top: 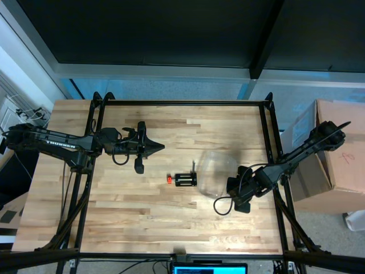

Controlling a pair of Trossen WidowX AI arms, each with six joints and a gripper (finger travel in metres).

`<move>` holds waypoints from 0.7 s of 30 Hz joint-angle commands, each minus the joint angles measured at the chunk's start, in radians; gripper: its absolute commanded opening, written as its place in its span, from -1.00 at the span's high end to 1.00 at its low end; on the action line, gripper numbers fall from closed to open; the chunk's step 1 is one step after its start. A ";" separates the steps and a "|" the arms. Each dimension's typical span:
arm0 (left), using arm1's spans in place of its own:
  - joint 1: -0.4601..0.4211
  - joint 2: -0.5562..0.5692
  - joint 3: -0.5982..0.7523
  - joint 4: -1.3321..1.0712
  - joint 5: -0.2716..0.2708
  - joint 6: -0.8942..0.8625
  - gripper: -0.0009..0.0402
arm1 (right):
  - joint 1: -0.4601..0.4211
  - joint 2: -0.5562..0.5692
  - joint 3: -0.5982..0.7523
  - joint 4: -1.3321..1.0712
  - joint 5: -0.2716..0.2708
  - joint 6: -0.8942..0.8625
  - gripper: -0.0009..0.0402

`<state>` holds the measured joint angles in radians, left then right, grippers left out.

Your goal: Remove the USB-C connector from the USB-C receptacle and place in the container

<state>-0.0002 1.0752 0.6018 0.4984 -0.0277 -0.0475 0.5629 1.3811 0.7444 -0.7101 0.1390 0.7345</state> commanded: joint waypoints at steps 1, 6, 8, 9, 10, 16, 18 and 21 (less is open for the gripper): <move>0.000 0.000 0.000 0.000 0.000 0.000 0.96 | -0.002 0.016 -0.017 0.033 0.031 -0.012 -0.08; 0.000 0.000 0.000 0.000 0.000 0.000 0.96 | -0.002 0.034 -0.042 0.087 0.045 -0.020 -0.08; 0.000 0.000 0.000 0.001 0.000 0.000 0.96 | -0.002 0.038 -0.051 0.103 0.045 -0.022 -0.08; 0.000 0.000 0.000 0.000 0.000 0.000 0.96 | -0.003 0.041 -0.054 0.103 0.047 -0.022 -0.08; 0.000 0.000 0.000 0.000 0.000 0.000 0.96 | -0.003 0.041 -0.057 0.103 0.053 -0.021 -0.08; 0.000 0.000 0.000 0.000 0.000 0.000 0.96 | -0.002 0.041 -0.072 0.117 0.056 -0.022 -0.01; 0.000 0.000 0.000 0.000 0.000 0.000 0.96 | -0.002 0.041 -0.080 0.134 0.056 -0.022 0.05; 0.000 0.000 0.000 0.000 0.000 0.000 0.96 | -0.001 0.041 -0.090 0.148 0.057 -0.021 0.16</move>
<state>-0.0002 1.0748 0.6022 0.4988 -0.0273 -0.0475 0.5610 1.4223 0.6594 -0.5682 0.1955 0.7120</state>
